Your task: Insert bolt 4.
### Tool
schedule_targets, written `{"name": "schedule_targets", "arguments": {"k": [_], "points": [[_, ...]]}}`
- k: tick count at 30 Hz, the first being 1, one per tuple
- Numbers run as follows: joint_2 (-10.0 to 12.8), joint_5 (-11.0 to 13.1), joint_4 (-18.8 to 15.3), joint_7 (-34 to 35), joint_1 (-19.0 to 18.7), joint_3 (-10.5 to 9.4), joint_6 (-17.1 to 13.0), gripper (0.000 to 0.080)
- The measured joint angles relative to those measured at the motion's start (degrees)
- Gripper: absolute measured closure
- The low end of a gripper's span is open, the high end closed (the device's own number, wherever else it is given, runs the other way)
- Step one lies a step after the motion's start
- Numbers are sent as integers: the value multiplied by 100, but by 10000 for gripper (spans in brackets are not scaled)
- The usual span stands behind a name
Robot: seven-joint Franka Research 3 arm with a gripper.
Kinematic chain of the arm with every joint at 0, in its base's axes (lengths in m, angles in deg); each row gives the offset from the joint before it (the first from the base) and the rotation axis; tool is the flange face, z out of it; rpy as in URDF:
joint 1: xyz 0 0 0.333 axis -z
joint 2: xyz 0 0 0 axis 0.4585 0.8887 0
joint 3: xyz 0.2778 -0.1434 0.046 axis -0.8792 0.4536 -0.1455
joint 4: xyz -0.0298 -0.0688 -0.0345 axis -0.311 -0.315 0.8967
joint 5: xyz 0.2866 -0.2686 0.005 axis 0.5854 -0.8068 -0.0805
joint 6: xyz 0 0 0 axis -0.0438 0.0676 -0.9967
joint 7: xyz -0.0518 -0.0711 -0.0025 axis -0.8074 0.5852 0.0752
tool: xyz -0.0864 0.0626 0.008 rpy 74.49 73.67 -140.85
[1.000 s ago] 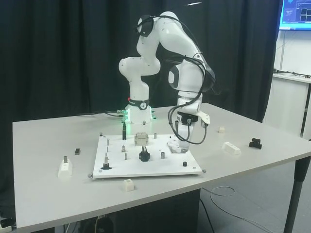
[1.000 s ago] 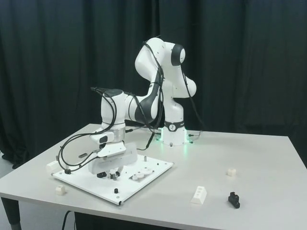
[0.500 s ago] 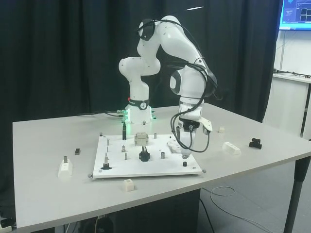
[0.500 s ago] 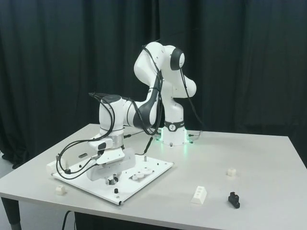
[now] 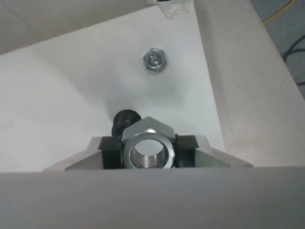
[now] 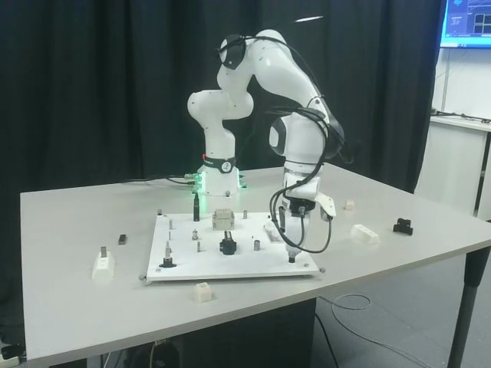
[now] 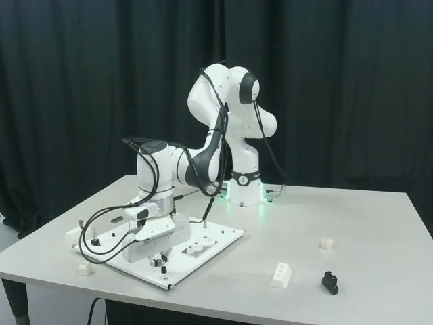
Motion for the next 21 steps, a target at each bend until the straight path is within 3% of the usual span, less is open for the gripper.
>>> {"name": "schedule_targets", "arguments": {"k": [21], "points": [[47, 53, 9, -36, 0, -1, 98, 578]]}}
